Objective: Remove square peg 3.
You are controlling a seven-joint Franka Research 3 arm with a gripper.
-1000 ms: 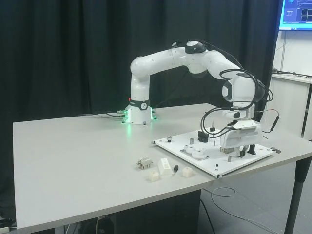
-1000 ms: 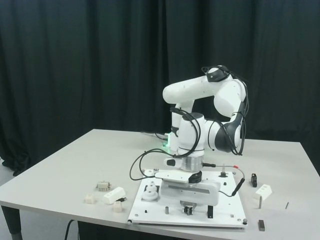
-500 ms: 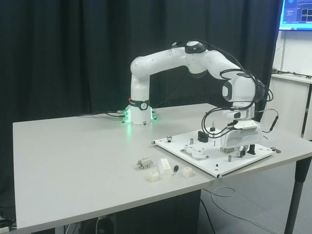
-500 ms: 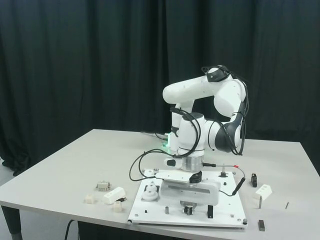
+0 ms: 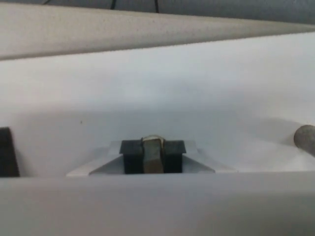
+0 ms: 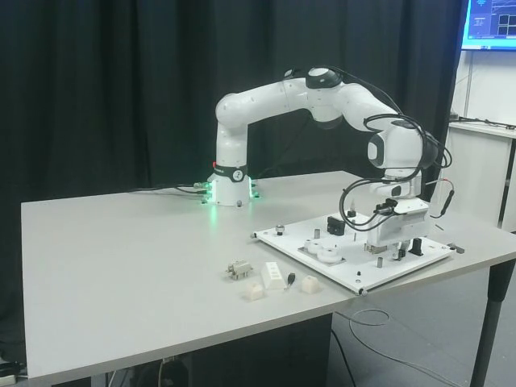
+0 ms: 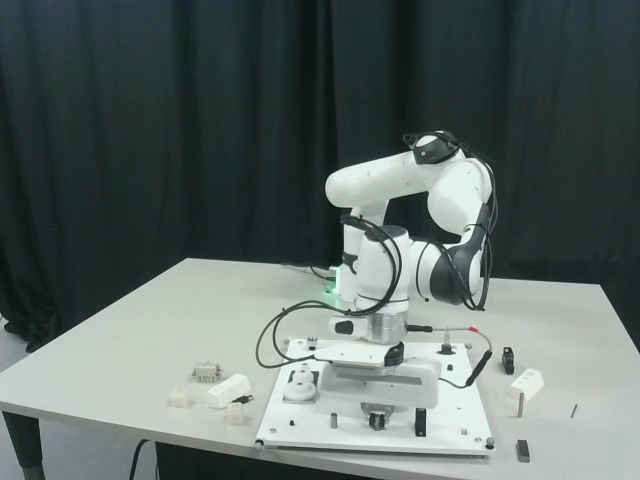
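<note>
In the wrist view my gripper (image 5: pixel 152 160) is shut on a small grey square peg (image 5: pixel 152 147), with a black fingertip (image 5: pixel 130 156) pressed against each side of it. The peg's lower end is hidden by the hand. Below lies the white task board (image 5: pixel 197 88). In the first room view the gripper (image 6: pixel 395 252) hangs over the board (image 6: pixel 347 270) near its front right edge. From the second room view the gripper (image 7: pixel 378 420) is just above the board (image 7: pixel 300 425) at its near edge.
Another grey peg (image 5: pixel 305 140) and a black part (image 5: pixel 5 152) stand on the board close by. Off the board lie a white box (image 6: pixel 276 274), a white cube (image 6: pixel 254 292) and a connector (image 6: pixel 236 270). A white block (image 7: pixel 527 380) lies to the board's right.
The hand has risen a little above the board, still shut on the peg. Its cable has shifted slightly with it.
</note>
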